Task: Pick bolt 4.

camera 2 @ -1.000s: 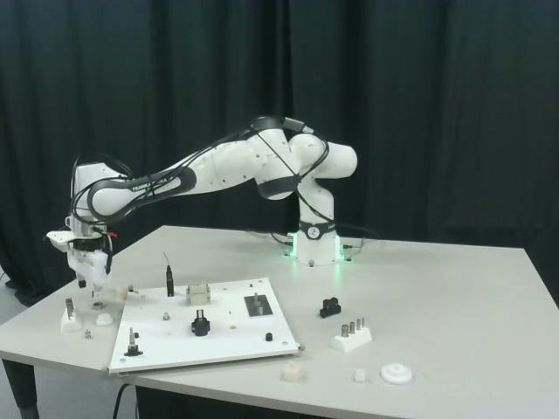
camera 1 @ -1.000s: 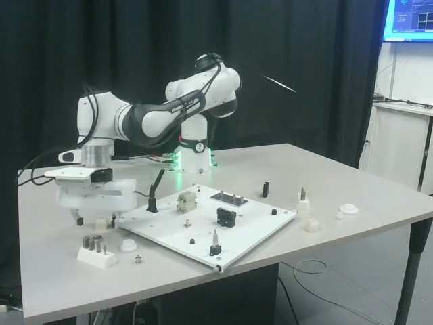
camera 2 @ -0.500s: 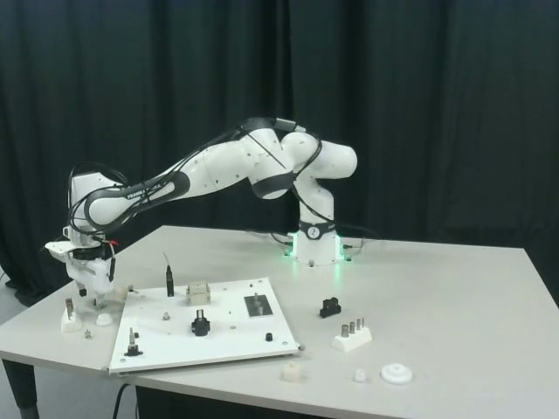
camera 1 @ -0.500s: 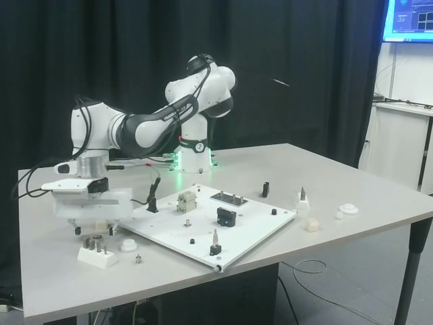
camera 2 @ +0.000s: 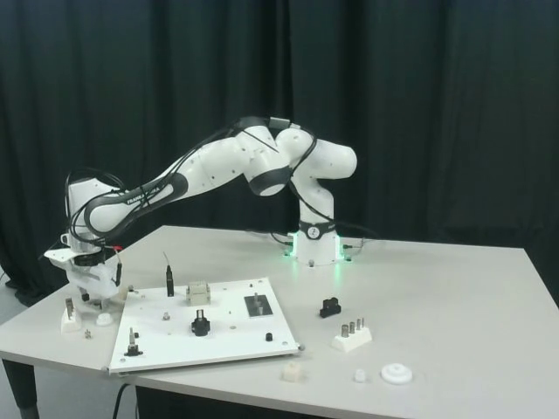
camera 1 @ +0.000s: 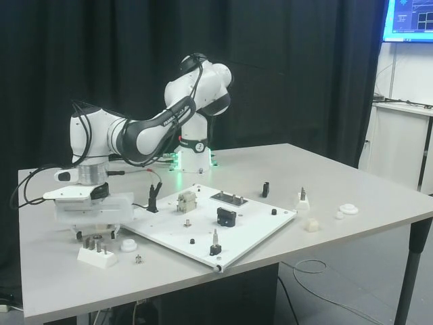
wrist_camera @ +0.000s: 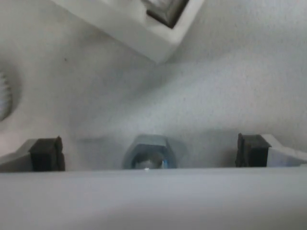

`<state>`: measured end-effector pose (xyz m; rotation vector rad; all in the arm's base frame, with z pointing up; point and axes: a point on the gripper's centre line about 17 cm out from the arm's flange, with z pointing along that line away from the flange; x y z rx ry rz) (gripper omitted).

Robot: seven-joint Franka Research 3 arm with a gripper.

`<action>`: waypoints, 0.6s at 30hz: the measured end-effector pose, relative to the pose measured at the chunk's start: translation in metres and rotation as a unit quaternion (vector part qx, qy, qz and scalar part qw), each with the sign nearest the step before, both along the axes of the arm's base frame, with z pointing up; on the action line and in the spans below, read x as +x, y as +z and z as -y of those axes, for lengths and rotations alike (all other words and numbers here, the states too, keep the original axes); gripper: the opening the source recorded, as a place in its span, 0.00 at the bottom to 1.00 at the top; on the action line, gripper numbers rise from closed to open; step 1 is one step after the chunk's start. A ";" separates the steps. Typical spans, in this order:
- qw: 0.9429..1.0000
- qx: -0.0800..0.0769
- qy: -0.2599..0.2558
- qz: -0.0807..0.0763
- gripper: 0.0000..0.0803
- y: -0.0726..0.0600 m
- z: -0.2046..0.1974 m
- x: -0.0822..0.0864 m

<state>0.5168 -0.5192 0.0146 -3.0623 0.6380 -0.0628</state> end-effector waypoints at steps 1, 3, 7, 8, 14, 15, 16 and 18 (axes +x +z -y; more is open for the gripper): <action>1.000 0.000 0.002 -0.003 1.00 -0.001 0.000 -0.001; 1.000 0.001 0.005 -0.008 1.00 -0.002 0.000 -0.004; 1.000 0.002 0.010 -0.016 1.00 -0.004 0.000 -0.008; 1.000 0.003 0.010 -0.017 1.00 -0.004 0.000 -0.009; 1.000 0.010 0.012 -0.018 1.00 -0.008 -0.003 -0.011; 1.000 0.011 0.012 -0.018 1.00 -0.009 -0.003 -0.011; 1.000 0.012 0.013 -0.017 1.00 -0.010 -0.003 -0.011; 1.000 0.012 0.014 -0.017 1.00 -0.011 -0.003 -0.011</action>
